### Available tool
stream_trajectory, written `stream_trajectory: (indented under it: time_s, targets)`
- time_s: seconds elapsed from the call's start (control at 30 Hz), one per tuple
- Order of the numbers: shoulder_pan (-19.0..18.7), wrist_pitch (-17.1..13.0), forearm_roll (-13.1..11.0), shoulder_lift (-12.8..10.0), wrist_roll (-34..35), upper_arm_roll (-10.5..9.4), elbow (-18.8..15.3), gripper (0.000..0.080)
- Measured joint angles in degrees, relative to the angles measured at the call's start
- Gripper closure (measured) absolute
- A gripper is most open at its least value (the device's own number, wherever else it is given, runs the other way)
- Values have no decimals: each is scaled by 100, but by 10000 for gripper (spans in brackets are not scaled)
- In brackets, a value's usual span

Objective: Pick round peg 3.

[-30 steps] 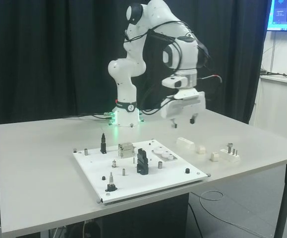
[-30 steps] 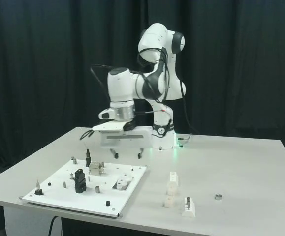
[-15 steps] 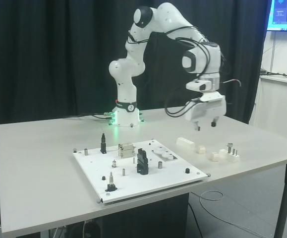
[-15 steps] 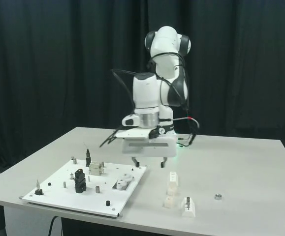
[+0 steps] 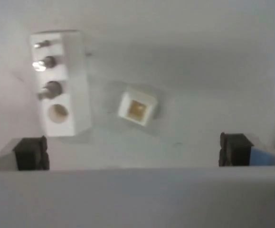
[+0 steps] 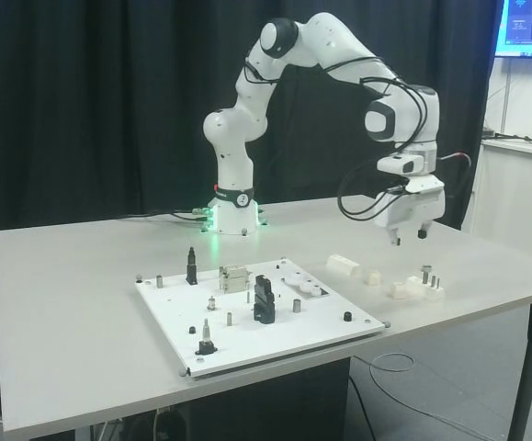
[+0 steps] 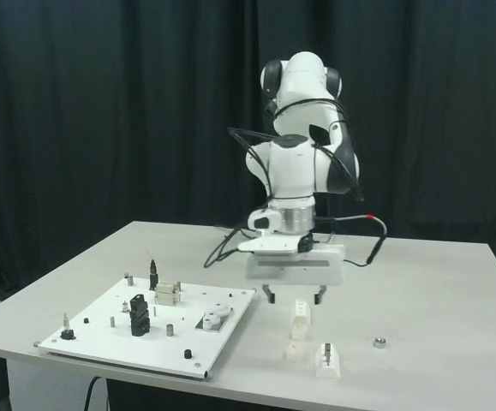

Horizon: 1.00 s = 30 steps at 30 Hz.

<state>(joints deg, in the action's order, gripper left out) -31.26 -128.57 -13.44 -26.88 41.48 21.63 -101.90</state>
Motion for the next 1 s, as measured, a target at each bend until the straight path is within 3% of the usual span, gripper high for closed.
stream_trajectory:
  time_s: [0.47, 1.0]
  targets:
    - [-357, -81, -2, -236, 371, -112, 42, 3]
    - [-600, -409, -2, -730, 725, -135, 224, 3]
